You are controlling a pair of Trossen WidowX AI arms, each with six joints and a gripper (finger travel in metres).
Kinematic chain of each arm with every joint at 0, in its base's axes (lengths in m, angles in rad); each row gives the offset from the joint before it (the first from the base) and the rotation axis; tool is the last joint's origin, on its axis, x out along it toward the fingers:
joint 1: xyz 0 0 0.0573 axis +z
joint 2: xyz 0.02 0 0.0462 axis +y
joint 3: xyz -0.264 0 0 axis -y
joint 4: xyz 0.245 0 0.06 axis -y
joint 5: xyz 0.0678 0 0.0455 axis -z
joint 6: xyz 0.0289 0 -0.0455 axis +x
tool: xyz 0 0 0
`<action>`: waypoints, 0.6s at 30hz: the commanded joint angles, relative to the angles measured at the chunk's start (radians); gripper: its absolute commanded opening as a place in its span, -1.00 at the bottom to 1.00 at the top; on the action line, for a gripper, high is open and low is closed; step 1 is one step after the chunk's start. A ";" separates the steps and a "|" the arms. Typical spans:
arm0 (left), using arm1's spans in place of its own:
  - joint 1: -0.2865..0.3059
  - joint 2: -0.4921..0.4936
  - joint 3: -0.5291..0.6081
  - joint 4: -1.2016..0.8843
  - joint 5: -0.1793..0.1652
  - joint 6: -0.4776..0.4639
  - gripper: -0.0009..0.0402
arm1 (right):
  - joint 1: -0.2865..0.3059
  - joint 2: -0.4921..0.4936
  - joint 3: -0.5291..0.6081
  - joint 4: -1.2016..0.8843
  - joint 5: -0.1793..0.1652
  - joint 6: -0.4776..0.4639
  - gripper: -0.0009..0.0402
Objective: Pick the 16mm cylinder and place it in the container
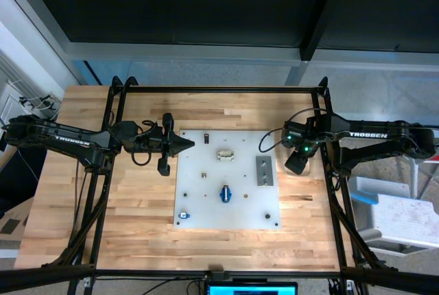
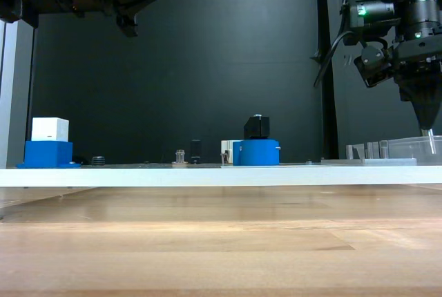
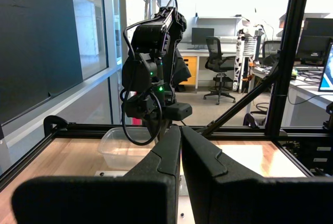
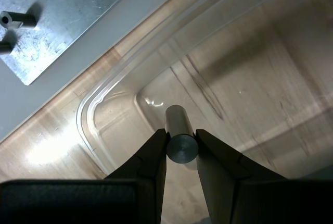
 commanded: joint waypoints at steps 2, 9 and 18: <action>0.000 0.000 0.000 0.000 0.000 0.000 -0.96 | -0.007 0.011 -0.011 0.006 0.000 -0.011 -0.77; 0.000 0.000 0.000 0.000 0.000 0.000 -0.96 | -0.016 0.026 -0.043 0.029 -0.006 -0.016 -0.76; 0.000 0.000 0.000 0.000 0.000 0.000 -0.96 | -0.019 0.026 -0.043 0.043 0.001 -0.004 -0.43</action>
